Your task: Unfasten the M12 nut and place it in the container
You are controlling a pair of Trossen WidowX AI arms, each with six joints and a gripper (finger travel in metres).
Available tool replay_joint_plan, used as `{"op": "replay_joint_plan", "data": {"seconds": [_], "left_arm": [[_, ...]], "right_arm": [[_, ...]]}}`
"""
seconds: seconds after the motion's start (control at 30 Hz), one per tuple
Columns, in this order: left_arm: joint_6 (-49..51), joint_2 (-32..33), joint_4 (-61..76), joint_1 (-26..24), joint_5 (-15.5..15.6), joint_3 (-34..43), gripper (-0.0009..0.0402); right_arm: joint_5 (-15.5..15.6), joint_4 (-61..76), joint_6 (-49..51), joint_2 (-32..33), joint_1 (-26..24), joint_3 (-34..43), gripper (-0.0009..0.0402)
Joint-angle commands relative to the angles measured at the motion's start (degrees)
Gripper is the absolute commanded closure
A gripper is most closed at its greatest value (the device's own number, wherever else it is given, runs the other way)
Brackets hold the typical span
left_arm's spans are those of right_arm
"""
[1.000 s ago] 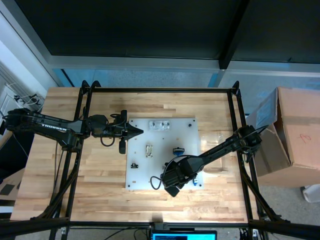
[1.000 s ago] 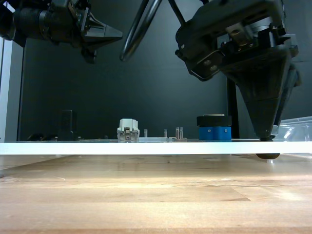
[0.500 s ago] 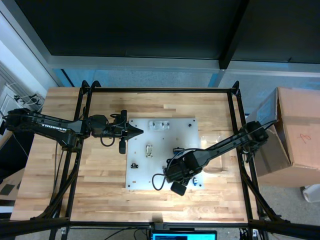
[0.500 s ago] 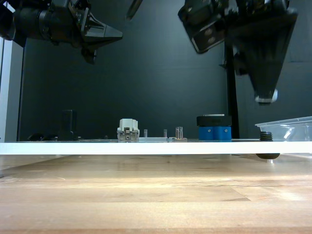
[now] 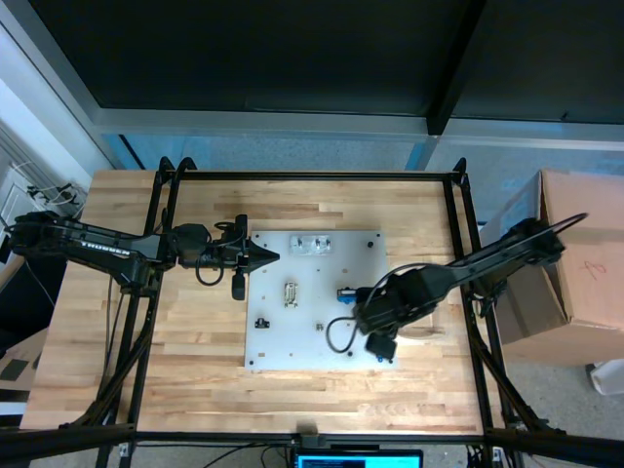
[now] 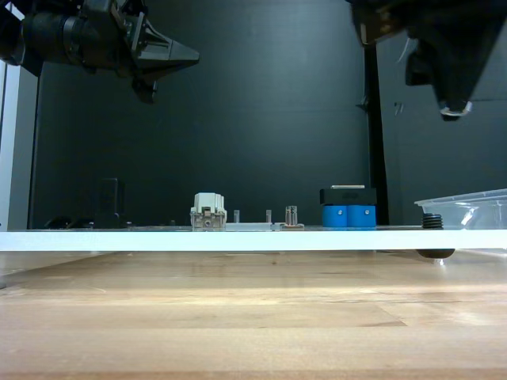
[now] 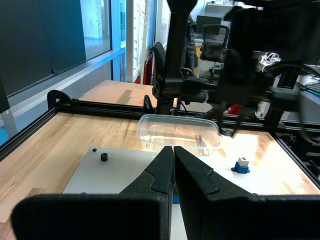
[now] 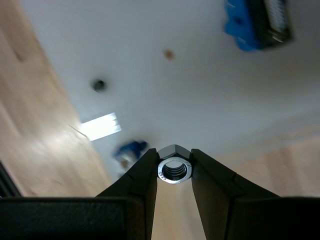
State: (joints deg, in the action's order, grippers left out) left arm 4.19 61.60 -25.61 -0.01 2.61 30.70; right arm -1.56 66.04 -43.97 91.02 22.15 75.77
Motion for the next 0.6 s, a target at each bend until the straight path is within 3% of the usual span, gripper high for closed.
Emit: {"op": "replay_joint_plan", "data": {"seconds": [0.03,0.33,0.6], "left_arm": [[0.0,0.0,0.0,0.0,0.0,0.0,0.0393],[0.0,0.0,0.0,0.0,0.0,0.0,0.0393],[0.0,0.0,0.0,0.0,0.0,0.0,0.0393]], "right_arm": [[0.0,0.0,0.9,-5.9,-0.8,-5.9,0.0385],[-0.2,1.9,2.0,-18.8,-3.0,-18.2,0.0385],[-1.5,-5.8,1.9,-20.5,-3.3,-29.8,0.0385]]}}
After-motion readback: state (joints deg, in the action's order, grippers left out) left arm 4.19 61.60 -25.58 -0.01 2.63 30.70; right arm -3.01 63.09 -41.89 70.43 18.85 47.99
